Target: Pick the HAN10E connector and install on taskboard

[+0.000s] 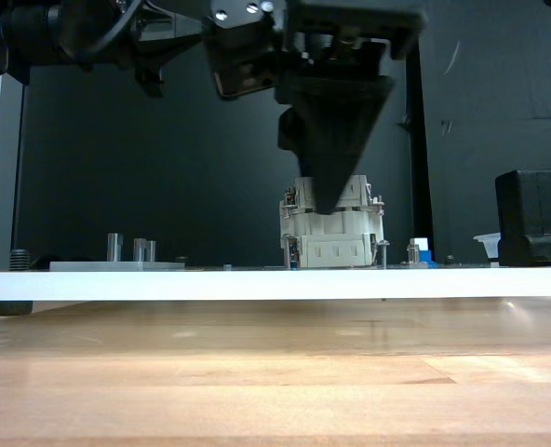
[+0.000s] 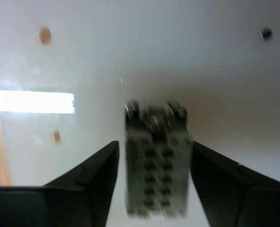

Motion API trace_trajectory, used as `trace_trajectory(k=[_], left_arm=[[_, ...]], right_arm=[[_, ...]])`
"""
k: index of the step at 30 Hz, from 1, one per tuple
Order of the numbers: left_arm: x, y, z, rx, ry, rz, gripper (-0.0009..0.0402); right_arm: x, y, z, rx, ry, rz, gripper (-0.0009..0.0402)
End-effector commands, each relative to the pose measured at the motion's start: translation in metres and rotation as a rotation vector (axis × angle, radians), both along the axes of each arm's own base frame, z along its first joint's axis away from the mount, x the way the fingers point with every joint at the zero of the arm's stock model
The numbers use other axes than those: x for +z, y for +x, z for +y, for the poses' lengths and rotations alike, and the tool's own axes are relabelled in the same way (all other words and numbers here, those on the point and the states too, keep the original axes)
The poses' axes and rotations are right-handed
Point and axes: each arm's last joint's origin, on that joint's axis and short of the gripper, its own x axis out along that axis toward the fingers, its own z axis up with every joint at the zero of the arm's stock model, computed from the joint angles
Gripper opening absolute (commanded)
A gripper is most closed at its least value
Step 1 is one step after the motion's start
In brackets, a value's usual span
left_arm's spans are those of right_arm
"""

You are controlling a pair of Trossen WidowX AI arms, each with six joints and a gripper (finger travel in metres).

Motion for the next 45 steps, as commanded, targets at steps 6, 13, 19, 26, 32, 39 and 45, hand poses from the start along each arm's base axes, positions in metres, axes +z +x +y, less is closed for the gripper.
trace_trajectory(k=[6,13,19,26,32,39,45], left_arm=[[0.000,0.000,0.000,0.000,0.000,0.000,0.0001],[0.000,0.000,0.000,0.000,0.000,0.000,0.0001],[0.000,0.000,0.000,0.000,0.000,0.000,0.0001],[0.000,0.000,0.000,0.000,0.000,0.000,0.0001],[0.000,0.000,0.000,0.000,0.000,0.000,0.0001],[0.000,0.000,0.000,0.000,0.000,0.000,0.0001],[0.000,0.000,0.000,0.000,0.000,0.000,0.0001]], right_arm=[[0.012,-0.006,-0.002,-0.003,0.001,-0.002,0.0290],[0.024,-0.012,-0.003,-0.001,0.000,-0.009,0.0312],[0.033,-0.015,-0.005,-0.001,0.007,-0.024,0.0309],[0.034,-0.016,-0.005,-0.001,0.005,-0.020,0.0309],[0.034,-0.017,-0.005,-0.004,0.004,-0.013,0.0309],[0.046,-0.021,-0.007,-0.003,0.013,-0.043,0.0309],[0.061,-0.028,-0.009,0.018,0.019,-0.071,0.0309]])
